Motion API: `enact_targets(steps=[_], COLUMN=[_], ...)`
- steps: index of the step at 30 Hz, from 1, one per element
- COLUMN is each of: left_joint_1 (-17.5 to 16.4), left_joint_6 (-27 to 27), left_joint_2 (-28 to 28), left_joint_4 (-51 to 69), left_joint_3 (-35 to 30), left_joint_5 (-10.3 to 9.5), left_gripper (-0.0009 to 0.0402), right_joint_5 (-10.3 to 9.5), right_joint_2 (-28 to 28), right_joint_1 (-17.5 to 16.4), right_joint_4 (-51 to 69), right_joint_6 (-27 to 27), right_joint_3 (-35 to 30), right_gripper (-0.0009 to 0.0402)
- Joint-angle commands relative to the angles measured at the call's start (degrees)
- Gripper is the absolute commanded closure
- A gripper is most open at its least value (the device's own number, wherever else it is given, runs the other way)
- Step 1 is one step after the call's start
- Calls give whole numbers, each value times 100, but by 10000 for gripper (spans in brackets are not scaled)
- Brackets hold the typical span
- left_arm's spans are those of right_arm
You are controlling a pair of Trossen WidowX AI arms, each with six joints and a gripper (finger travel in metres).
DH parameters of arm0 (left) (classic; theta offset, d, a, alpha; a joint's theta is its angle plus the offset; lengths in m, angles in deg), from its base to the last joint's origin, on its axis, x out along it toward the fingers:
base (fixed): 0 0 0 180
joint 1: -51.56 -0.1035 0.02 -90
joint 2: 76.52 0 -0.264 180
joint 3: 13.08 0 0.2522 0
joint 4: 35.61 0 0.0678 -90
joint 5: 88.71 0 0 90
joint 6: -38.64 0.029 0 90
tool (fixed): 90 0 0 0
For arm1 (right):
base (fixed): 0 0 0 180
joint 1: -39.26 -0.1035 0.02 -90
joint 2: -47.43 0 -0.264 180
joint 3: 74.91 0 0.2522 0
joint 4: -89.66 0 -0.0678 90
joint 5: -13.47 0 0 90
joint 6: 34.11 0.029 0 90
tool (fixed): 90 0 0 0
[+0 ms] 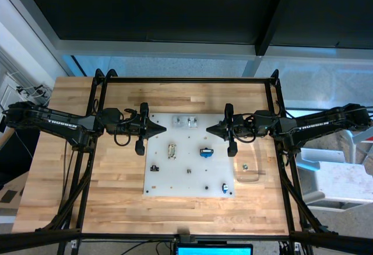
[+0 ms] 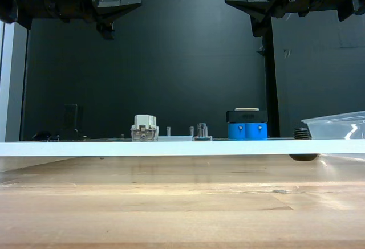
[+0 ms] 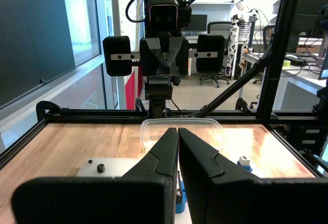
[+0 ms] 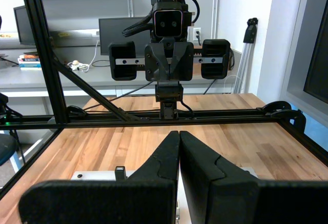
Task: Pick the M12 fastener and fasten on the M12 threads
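We see the left pincer (image 1: 164, 129) and the right pincer (image 1: 208, 129) hanging high above the white board (image 1: 175, 179). Their tips point at each other across a gap over the board's far half.

In its own wrist view the left pincer (image 3: 178, 130) has its two fingers (image 3: 161, 152) pressed together with nothing between them. The right pincer (image 4: 179, 133) is the same, its fingers (image 4: 200, 157) closed tip to tip and holding nothing.

The nut (image 1: 245, 166) lies in the clear tray (image 1: 256, 180), off the board. It is below the right pincer, back from the tips toward that arm's wrist and nearer to us. It is well apart from the left pincer.

The stud (image 1: 224, 188) stands on the board, below the right pincer and nearer to us than its tips, just beside the tray. In the low view the stud (image 2: 301, 133) shows its ribs bare. The blue block (image 1: 205, 153) sits almost straight below the right pincer's tips.
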Motion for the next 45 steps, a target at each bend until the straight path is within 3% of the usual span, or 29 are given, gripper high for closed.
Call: enact_targets(steps=[1, 16, 22, 29, 36, 45], left_joint_1=[0, 2, 2, 2, 2, 0], left_joint_6=[2, 2, 2, 2, 2, 2], left_joint_2=[0, 0, 0, 0, 0, 0], left_joint_4=[-2, -2, -2, -2, -2, -2], left_joint_3=[-2, -2, -2, -2, -2, -2], left_joint_5=[2, 2, 2, 2, 2, 2], left_gripper=[393, 393, 393, 393, 393, 393], right_joint_5=[20, 13, -11, -435, -437, -435], right_joint_2=[-2, 17, 63, -87, -671, -1285], right_joint_1=[2, -2, -26, -181, -459, -809], right_joint_4=[-299, -125, 2334, 4913, 7383, 9042], right_joint_6=[24, 181, -52, -693, -1504, -2406], right_joint_3=[7, -42, -857, -1860, -2946, -3565], right_gripper=[393, 394, 393, 393, 393, 393])
